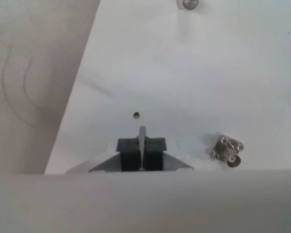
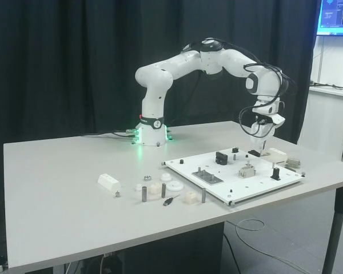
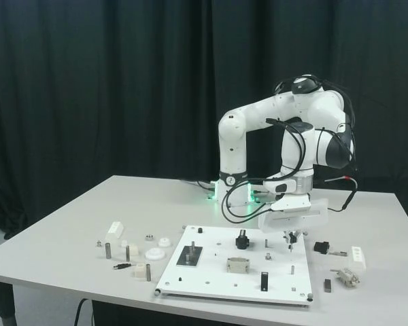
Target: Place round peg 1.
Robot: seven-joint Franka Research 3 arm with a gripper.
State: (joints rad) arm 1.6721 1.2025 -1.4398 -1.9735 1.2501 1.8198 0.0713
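One round peg (image 1: 142, 141) gripped above the white board (image 1: 184, 77).
Gripper (image 1: 141, 154) jaws closed tight on the thin peg; small hole (image 1: 136, 115) just beyond its tip.

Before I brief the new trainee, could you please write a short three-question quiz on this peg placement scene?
1. True or false: the gripper is shut on the round peg.
2. Multiple choice: in the wrist view, the small hole just ahead of the peg's tip is in
A. the grey table
B. the white board
C. the black curtain
3. Fill in the word: the loose parts lying on the grey table are beside the board, not ____ it.

Key
1. True; the jaws clamp the thin peg between them.
2. B.
3. on.
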